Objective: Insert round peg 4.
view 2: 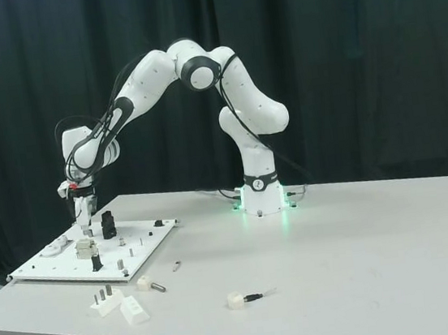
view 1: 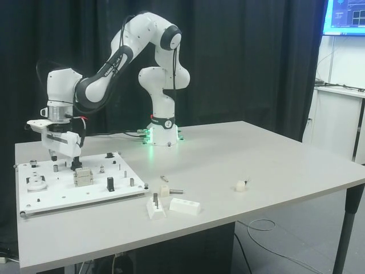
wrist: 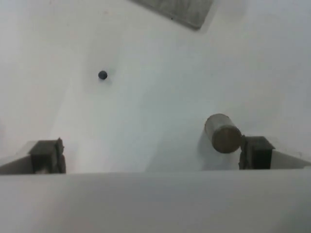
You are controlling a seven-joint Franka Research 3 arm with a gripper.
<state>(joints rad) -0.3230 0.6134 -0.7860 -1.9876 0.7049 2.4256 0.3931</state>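
Observation:
In the wrist view a short grey round peg (wrist: 222, 133) stands upright on the white board (wrist: 146, 107). It is close beside one black fingertip (wrist: 255, 151) and apart from it. My gripper (wrist: 150, 154) is open wide with nothing between the fingers. In the room views the gripper (view 1: 64, 161) hangs low over the far left part of the white board (view 1: 85, 194), behind a grey block (view 1: 82, 177). From the second room view the gripper (view 2: 89, 226) is also just above the board (view 2: 65, 273). I cannot pick out the peg in either room view.
A small black dot (wrist: 102, 74) marks the board ahead of the fingers, and a grey block's corner (wrist: 177, 9) shows beyond. On the table in front of the board lie white holder blocks (view 1: 183, 206), a loose metal pin (view 1: 177, 190) and a small white piece (view 1: 240, 185).

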